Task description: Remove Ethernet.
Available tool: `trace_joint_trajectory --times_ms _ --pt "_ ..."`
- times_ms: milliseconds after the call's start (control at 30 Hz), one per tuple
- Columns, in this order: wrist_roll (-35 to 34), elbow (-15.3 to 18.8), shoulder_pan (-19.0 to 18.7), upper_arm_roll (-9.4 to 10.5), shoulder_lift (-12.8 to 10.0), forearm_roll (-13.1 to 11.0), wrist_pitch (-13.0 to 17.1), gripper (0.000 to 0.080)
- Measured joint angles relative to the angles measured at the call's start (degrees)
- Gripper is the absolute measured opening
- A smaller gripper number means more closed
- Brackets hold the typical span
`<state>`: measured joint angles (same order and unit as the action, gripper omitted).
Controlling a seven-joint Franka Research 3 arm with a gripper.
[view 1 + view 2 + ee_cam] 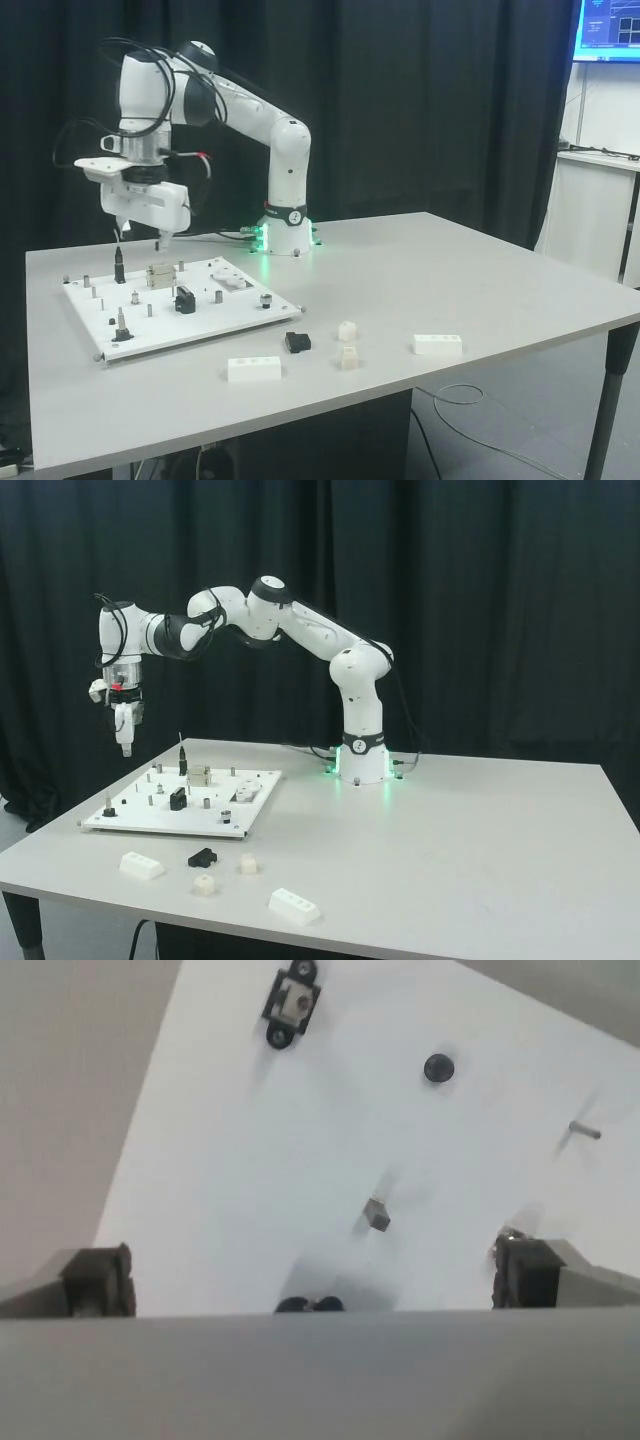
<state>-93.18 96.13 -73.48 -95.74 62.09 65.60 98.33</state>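
Observation:
The white board (215,322) lies on the left part of the grey table, carrying pegs and small fittings. A black connector block (184,299) sits near the board's middle, also visible in the second room view (177,799); I cannot tell whether it is the Ethernet plug. My gripper (138,236) hangs open well above the board's far left part, holding nothing. In the wrist view the fingertips (97,1280) stand wide apart over the board (250,1160), with a black bracket holding a white insert (291,1002) below.
The wrist view also shows a black round knob (438,1067), a grey pin (585,1130) and a small grey cube (377,1214). Loose white blocks (253,368) (437,344) and a black piece (297,342) lie in front of the board.

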Motion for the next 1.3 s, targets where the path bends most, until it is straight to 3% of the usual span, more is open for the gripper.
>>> trace_joint_trajectory --times_ms 533,1300 --pt "-20.8 1.7 0.1 -2.74 0.1 1.8 6.0 0.08" --pt "-22.8 1.9 -0.2 -9.15 0.3 2.7 13.8 0.08"
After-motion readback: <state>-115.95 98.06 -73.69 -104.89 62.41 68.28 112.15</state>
